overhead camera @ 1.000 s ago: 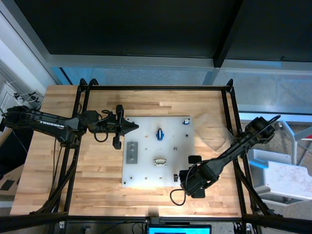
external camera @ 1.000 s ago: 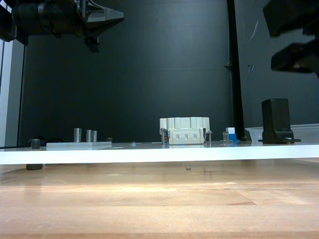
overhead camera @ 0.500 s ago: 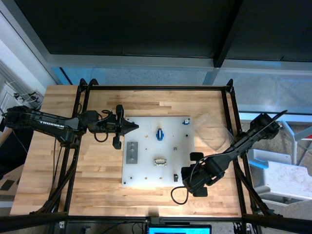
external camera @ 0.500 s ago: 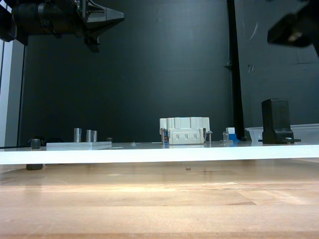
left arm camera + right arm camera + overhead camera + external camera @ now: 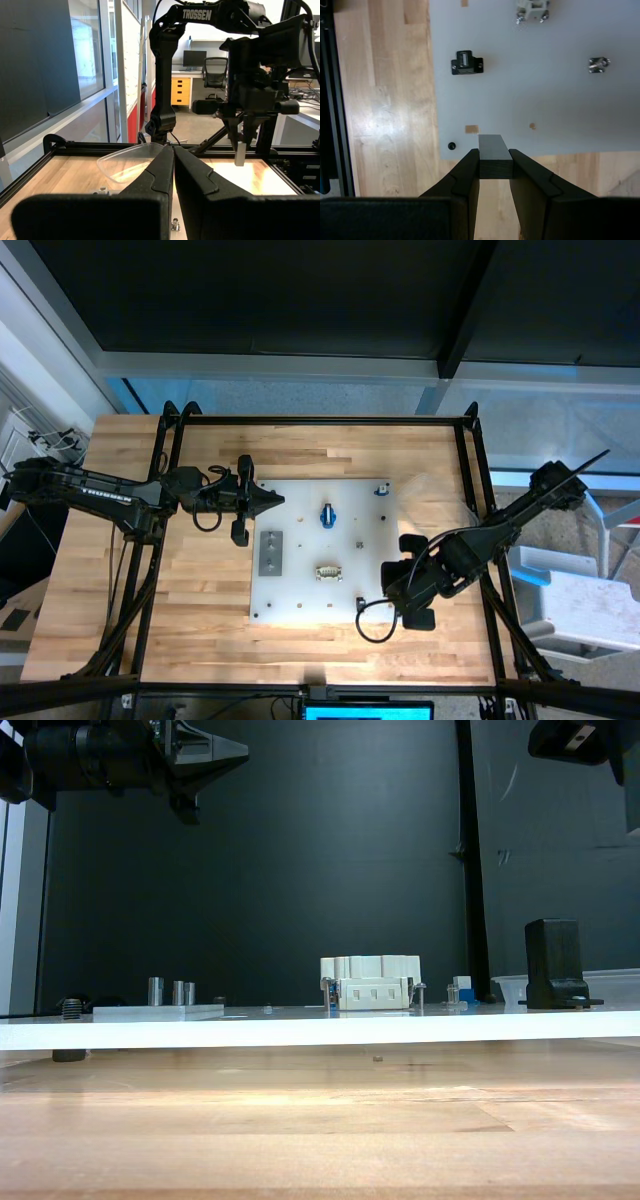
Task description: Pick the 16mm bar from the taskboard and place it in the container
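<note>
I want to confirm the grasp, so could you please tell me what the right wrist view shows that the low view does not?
Only the right wrist view shows the dark bar clamped in the right gripper, over the taskboard's edge. Only the low view shows the left gripper raised at the far left, the clear container and the metal pegs. Both show the taskboard, the black fitting and the white connector.

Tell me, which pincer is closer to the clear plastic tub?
Right. The right pincer, gripping the bar, hangs above the taskboard near its right edge, beside the container. The left pincer, shut, is across the board at its far left corner.
</note>
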Controlling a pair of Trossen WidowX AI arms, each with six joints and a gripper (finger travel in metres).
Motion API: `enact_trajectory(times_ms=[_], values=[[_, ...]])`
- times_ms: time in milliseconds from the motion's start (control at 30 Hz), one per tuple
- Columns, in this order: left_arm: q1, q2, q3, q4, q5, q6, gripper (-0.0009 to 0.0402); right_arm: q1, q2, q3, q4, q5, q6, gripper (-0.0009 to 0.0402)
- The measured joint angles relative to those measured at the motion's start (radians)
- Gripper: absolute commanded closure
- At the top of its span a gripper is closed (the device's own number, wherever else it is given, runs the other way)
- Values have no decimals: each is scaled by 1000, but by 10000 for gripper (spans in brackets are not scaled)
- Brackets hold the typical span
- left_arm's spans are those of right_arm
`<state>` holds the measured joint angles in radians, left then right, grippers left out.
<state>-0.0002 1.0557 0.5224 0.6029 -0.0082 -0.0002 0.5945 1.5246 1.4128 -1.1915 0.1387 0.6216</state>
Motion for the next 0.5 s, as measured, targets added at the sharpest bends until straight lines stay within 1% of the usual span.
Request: enact_trajectory(times_ms=[267,367,500], values=[[0,0,0,0,0,0,393,-27,-11,0,-19,0,-1,354],[0,0,0,0,0,0,393,-55,-24,-8,-18,0,-2,354],[0,0,0,0,0,0,393,-104,-57,-50,-18,0,-2,354]])
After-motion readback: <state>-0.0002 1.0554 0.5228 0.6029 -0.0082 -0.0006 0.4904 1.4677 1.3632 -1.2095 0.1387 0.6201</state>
